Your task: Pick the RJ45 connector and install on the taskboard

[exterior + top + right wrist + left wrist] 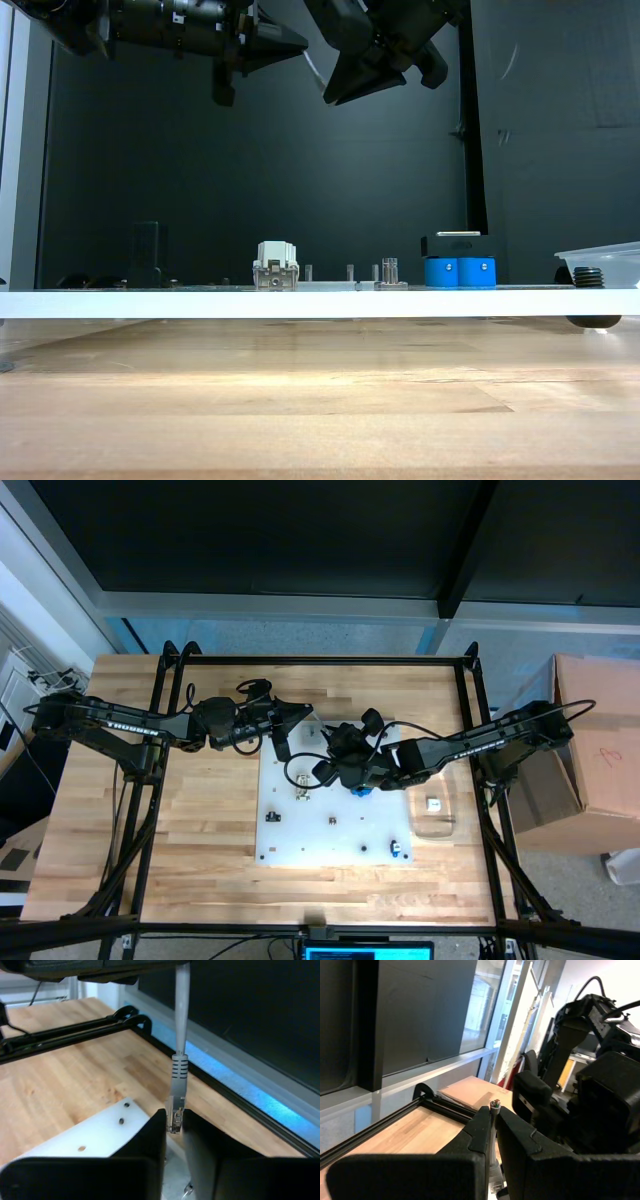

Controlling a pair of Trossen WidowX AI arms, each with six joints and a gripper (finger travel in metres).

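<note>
The RJ45 connector (175,1107) is a clear plug with a grey ribbed boot and a short grey cable (181,1005), held up in the air, clear of the board. My right gripper (174,1120) is shut on the plug. My left gripper (494,1110) is shut on the cable's cut end (495,1104). In the high view the left gripper (300,716) and right gripper (328,742) meet over the far left corner of the white taskboard (290,835). The low view shows both, left (298,45) and right (335,95), high above the board (300,301).
On the board stand a grey-white socket block (276,268), small metal posts (388,272) and blue blocks (460,270). A clear tray (445,825) with a small white piece lies to the right of the board. A cardboard box (600,750) stands beyond the table's right edge.
</note>
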